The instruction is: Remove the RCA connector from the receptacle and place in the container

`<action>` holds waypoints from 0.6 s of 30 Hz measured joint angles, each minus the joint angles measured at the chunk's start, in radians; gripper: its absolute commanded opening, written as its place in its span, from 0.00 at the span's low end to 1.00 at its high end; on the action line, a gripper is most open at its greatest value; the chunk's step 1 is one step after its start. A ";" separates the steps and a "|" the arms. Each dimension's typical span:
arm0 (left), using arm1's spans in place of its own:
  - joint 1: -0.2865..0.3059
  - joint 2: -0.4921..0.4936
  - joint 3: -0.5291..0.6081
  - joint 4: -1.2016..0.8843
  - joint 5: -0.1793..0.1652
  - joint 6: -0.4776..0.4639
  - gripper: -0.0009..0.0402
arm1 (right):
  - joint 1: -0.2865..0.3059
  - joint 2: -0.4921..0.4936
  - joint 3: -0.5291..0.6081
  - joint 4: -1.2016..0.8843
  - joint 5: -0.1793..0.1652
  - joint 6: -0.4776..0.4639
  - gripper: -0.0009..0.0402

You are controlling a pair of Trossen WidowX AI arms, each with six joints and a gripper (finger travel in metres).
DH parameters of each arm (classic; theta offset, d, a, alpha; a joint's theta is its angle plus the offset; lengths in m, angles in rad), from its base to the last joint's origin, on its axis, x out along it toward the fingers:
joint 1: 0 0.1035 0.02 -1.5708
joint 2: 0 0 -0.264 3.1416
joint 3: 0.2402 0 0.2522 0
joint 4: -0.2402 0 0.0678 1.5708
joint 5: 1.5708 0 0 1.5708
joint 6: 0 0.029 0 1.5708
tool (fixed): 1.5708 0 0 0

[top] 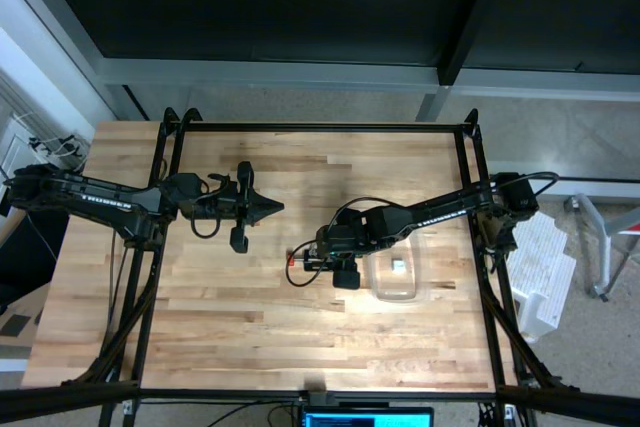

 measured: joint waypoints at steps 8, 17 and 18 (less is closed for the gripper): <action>0.000 0.000 0.000 -0.001 0.000 0.000 0.02 | 0.000 0.029 -0.004 0.020 0.002 -0.008 0.51; 0.000 0.000 0.000 0.000 0.000 0.000 0.02 | 0.000 0.023 -0.005 0.018 0.007 -0.011 0.41; 0.000 0.000 0.000 -0.001 0.000 0.000 0.02 | 0.000 0.016 -0.005 0.018 0.012 -0.011 0.40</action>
